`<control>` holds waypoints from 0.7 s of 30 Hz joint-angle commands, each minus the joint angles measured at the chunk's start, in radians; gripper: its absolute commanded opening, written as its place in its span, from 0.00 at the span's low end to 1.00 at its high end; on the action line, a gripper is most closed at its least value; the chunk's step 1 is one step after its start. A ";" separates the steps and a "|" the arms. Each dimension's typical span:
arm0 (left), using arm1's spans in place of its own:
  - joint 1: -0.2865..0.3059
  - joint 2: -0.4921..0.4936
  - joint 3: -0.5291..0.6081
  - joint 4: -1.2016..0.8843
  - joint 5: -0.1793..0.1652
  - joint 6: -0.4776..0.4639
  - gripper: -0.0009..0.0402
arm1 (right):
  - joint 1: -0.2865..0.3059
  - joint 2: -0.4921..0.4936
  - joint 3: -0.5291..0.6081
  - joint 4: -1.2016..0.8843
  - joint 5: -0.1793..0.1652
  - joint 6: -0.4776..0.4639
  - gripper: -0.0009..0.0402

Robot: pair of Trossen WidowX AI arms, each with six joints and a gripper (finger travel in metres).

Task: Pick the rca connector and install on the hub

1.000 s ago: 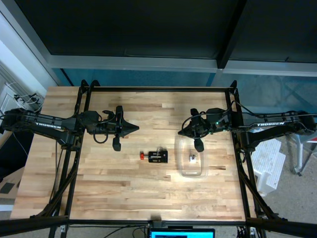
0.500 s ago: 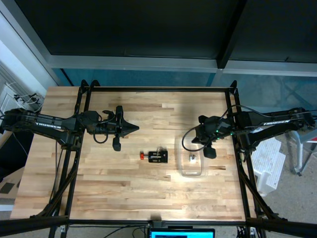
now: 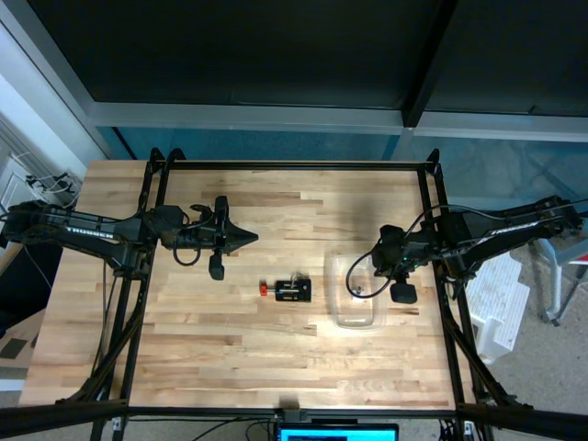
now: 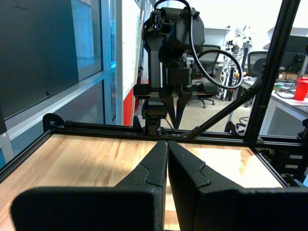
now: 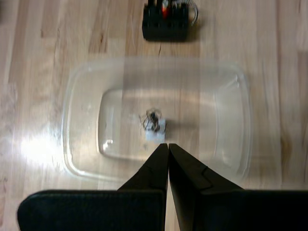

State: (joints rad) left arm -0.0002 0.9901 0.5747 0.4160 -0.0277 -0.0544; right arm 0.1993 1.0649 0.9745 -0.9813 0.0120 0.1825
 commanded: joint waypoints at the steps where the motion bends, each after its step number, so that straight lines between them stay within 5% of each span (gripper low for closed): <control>1: 0.000 0.000 0.000 0.000 0.000 0.000 0.02 | 0.003 0.005 -0.001 -0.025 0.000 0.026 0.08; 14: 0.000 0.000 0.000 0.000 0.000 0.000 0.02 | 0.018 0.024 -0.001 -0.069 0.049 0.083 0.45; 21: 0.000 0.000 0.000 0.000 0.000 0.000 0.02 | 0.022 0.024 -0.001 -0.069 0.050 0.093 0.49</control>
State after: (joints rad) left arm -0.0002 0.9901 0.5747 0.4156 -0.0273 -0.0540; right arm 0.2207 1.0889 0.9741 -1.0515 0.0608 0.2752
